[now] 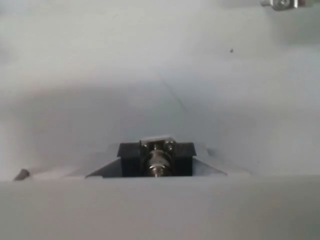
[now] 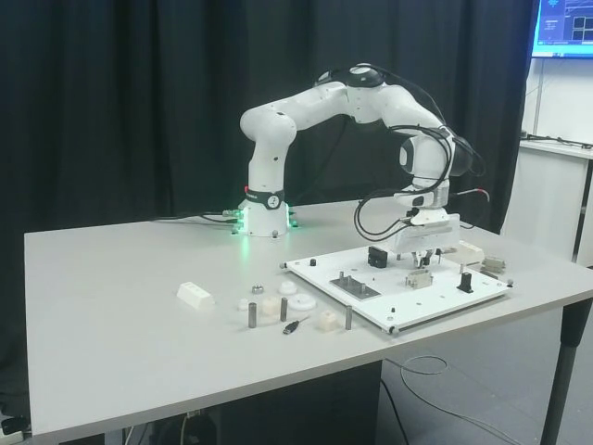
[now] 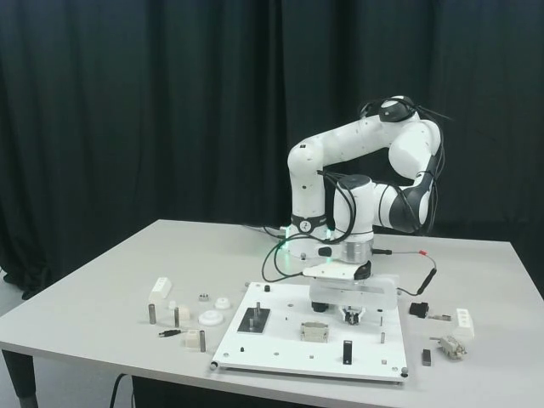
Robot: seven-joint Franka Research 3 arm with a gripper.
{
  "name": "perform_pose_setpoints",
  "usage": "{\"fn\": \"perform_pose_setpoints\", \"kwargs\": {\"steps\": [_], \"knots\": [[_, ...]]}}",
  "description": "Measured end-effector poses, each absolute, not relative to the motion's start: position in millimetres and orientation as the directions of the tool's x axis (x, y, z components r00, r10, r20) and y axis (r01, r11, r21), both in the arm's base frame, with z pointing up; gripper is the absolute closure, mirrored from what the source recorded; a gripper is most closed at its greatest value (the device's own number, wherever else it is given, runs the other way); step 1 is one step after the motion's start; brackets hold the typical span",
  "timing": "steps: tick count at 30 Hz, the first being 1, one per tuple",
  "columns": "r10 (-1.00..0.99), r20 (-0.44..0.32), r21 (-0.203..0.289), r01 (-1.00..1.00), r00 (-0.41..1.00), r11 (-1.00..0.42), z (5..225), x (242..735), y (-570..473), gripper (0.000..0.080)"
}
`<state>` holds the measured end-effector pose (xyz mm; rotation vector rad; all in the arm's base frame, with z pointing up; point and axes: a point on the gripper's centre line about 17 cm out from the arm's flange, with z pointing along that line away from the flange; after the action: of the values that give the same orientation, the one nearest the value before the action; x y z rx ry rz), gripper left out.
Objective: Remove BNC.
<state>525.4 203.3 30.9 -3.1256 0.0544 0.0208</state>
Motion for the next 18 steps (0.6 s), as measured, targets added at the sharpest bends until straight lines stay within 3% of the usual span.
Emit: {"fn": "perform_pose_setpoints", "kwargs": {"steps": [18], "knots": [[0.244, -0.007, -0.017, 0.244, 0.970, -0.970, 31.2, 525.2, 204.0, 0.0677]]}}
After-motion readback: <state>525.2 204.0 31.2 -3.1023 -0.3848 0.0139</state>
